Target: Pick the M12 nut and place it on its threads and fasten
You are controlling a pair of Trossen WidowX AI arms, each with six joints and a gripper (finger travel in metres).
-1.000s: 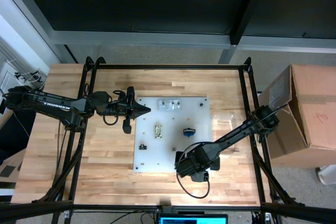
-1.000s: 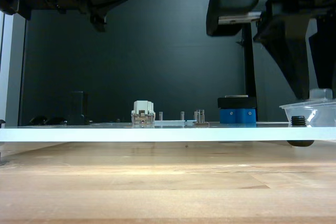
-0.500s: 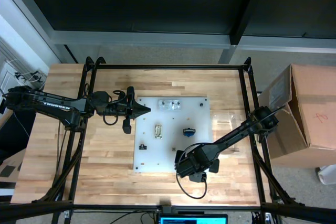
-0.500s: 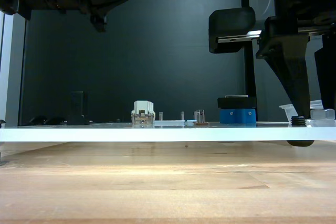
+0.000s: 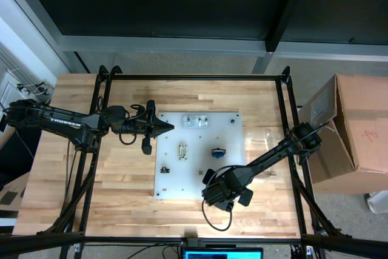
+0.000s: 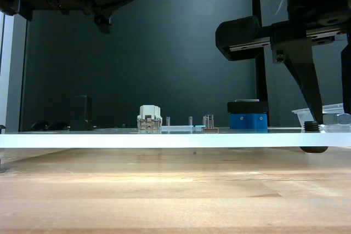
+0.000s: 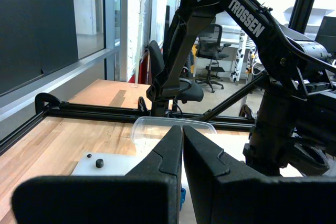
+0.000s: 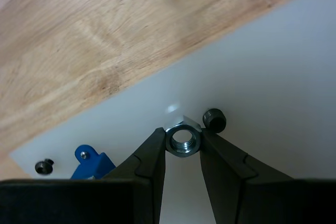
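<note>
One nut (image 8: 184, 150) gripped, right end effector (image 8: 181, 137), beside stud (image 8: 214, 119) | left end effector (image 7: 182, 132) closed, aloft

Looks like a robotics lab to me: wooden bench (image 5: 182, 92) caged in a black metal frame (image 5: 194, 77), a Trossen-branded left arm (image 5: 60, 122) and right arm (image 5: 273, 157) at its side edges, a white test board (image 5: 227, 128) mid-bench, and an office chair (image 7: 209, 56) plus glass panels (image 7: 92, 14) behind.

A cardboard box (image 5: 354, 131) stands past the table's (image 5: 182, 89) right edge. A clear tray (image 5: 258, 137) lies by the white board's (image 5: 221, 128) right edge; a blue block (image 5: 217, 152) and pale connector (image 5: 182, 151) sit mid-board.
</note>
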